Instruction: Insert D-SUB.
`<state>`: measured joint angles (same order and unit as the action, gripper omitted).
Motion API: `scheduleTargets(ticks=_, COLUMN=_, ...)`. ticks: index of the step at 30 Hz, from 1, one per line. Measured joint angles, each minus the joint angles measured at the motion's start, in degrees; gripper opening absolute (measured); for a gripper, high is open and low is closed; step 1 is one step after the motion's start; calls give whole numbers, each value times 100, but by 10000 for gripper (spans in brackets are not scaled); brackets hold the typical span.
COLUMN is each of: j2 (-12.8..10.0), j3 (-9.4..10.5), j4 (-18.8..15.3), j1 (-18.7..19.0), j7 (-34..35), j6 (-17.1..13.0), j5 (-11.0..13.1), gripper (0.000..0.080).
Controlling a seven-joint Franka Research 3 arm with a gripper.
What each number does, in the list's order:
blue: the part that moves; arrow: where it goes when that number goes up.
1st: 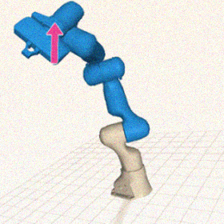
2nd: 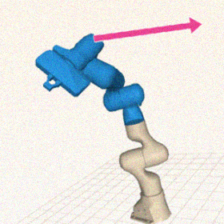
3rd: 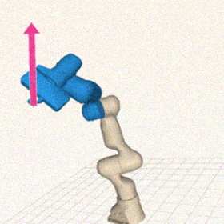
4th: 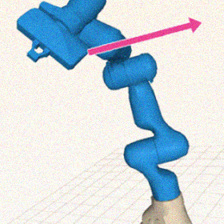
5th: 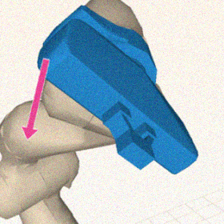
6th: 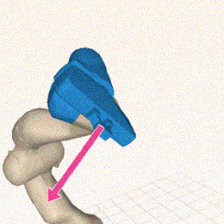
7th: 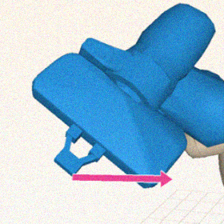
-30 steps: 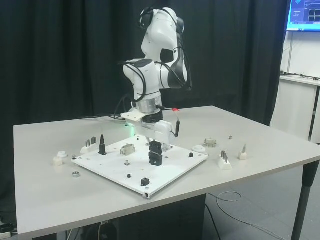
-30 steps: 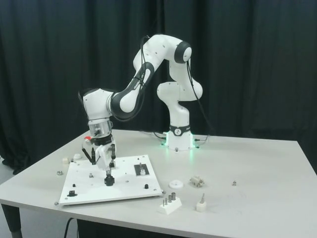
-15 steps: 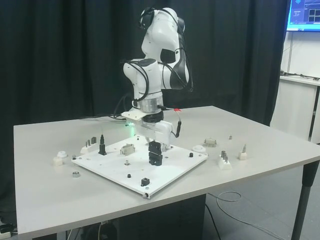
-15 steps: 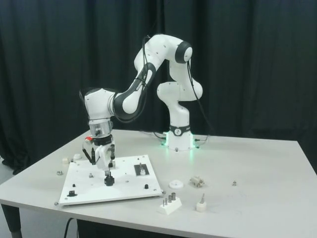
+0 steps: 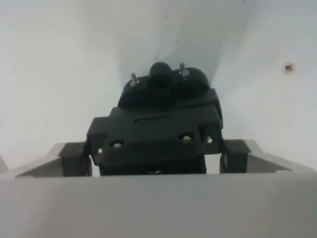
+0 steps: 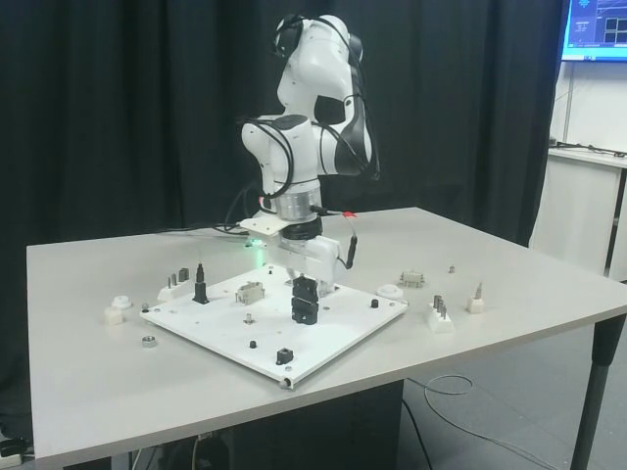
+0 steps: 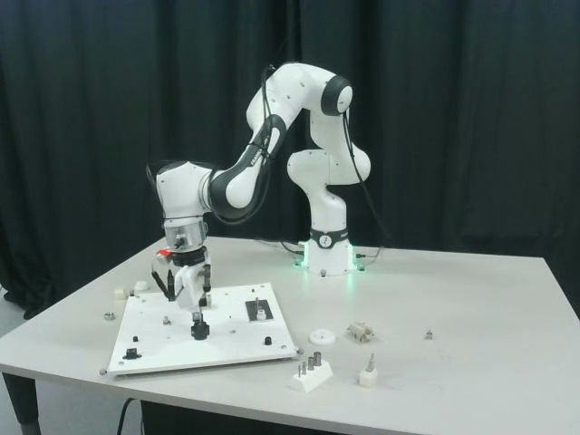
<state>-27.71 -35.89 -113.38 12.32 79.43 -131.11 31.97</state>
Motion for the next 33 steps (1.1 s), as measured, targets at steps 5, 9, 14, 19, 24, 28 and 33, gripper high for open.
scheduleTargets(ticks=5, j2=13, j3=16, j4=-4, j1=24, j7=0, j6=2, j5=3, gripper=570)
scheduleTargets(ticks=9, j2=15, j3=23, j4=-16, j1=37, j7=-3, j6=2, j5=3, gripper=570)
scheduleTargets(ticks=14, j2=18, j3=23, j4=-23, j1=43, j7=-19, j6=2, j5=3, gripper=570)
scheduleTargets(ticks=19, j2=23, j3=22, j4=-28, j1=43, j7=-28, j6=2, j5=1, gripper=570)
scheduleTargets(ticks=24, j2=33, j3=19, j4=-40, j1=43, j7=-72, j6=2, j5=0, gripper=569)
scheduleTargets(ticks=28, j2=40, j3=18, j4=-49, j1=43, j7=-108, j6=2, j5=0, gripper=569)
scheduleTargets(ticks=33, j2=44, j3=18, j4=-56, j1=43, j7=-167, j6=2, j5=0, gripper=569)
